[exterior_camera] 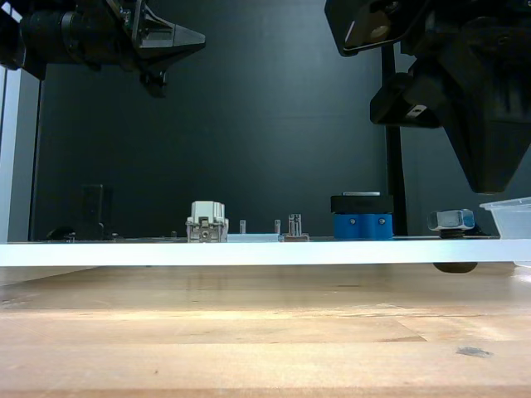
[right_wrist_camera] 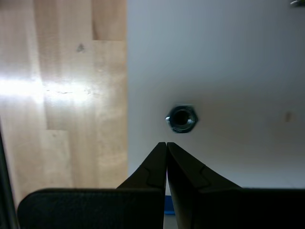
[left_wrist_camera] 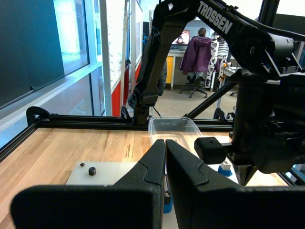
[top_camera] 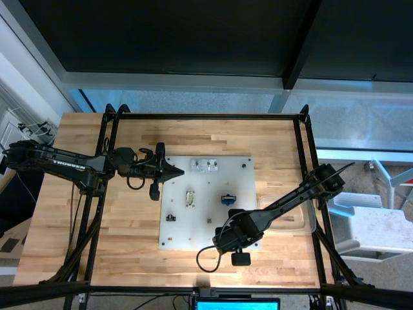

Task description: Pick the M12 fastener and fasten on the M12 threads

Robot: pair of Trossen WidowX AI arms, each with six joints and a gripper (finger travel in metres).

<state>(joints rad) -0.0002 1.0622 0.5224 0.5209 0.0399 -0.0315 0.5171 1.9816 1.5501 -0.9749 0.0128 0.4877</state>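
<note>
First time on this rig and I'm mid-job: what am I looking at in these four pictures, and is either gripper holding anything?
Two robot arms stand at the table's sides, each ending in a two-fingered gripper. One picture looks down from above, one level along the table, two from cameras on the arms' wrists. The left gripper hangs shut and empty over the white board's left edge. The right gripper, also shut and empty, points down beside the nut, a silver hexagon near the board's near right edge; the low view shows it raised on a short black base, apparently its stud. A blue connector stands on the board, a clear tray beside it.
</note>
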